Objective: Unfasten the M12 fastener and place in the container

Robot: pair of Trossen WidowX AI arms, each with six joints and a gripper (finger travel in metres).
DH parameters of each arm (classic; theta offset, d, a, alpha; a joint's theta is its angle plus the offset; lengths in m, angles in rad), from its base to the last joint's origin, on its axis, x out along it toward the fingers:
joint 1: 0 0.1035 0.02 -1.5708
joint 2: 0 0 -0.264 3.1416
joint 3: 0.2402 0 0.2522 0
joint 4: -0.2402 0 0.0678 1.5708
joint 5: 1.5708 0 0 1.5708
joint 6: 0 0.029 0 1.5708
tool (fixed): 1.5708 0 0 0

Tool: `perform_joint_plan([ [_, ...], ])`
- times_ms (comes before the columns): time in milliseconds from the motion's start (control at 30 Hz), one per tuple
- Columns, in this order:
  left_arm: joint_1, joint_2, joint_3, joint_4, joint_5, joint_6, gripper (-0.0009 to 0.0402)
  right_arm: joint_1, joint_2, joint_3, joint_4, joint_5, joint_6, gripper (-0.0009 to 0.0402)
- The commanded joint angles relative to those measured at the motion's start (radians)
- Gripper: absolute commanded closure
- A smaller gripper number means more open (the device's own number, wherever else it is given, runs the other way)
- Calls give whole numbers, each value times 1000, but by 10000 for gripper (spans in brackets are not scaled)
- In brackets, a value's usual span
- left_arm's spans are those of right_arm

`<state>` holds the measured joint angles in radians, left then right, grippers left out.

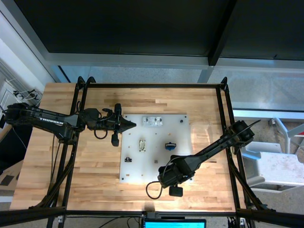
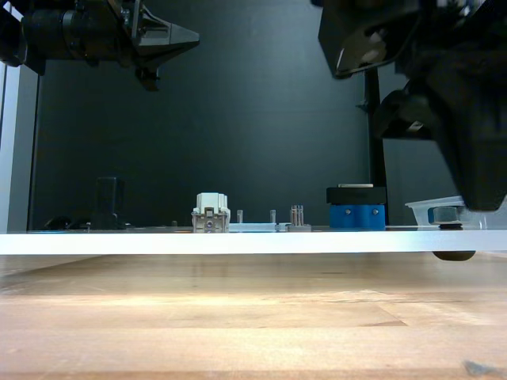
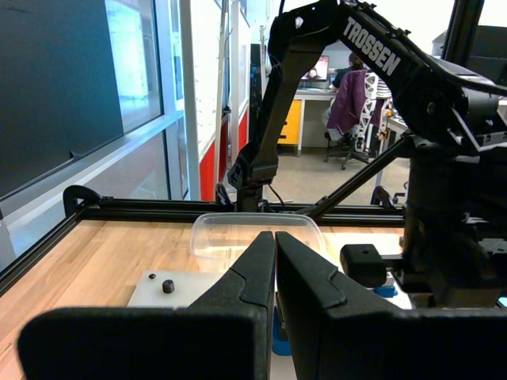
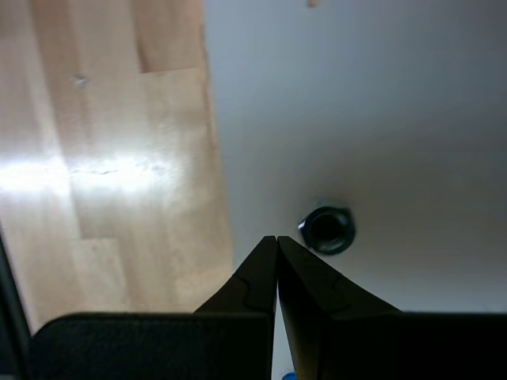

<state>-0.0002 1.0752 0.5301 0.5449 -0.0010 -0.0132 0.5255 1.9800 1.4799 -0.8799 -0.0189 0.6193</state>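
The M12 nut (image 4: 326, 229) sits on the white board (image 4: 380, 119) close to the edge where the table (image 4: 103, 158) begins. Its bore shows a dark core, so it is most likely on its stud and not in the container (image 3: 238, 218), which lies apart, near the board's right side. The right gripper (image 4: 276, 241) points straight down over this spot with its 2 jaws pressed together on nothing. The nut lies just beside their tips, off to 1 side and not between them. The stud's axis is upright and seen end-on, so the approach line already suits. What seems needed is to part the jaws and shift sideways until they straddle the nut. The left gripper (image 3: 275, 237) hangs raised over the board's far left, jaws closed and empty, well away, so the right arm is the nearer.
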Motion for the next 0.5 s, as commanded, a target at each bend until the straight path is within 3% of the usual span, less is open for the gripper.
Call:
perform_joint_plan([
  [33, 0, 0, 0, 0, 0, 0, 393, 0, 7, -1, 1, 3, -2, 393],
  [200, 0, 0, 0, 0, 0, 0, 393, -3, 8, -4, -7, 35, 1, 393],
  [500, 0, 0, 0, 0, 0, 0, 393, -3, 7, -4, -28, 45, 1, 393],
])
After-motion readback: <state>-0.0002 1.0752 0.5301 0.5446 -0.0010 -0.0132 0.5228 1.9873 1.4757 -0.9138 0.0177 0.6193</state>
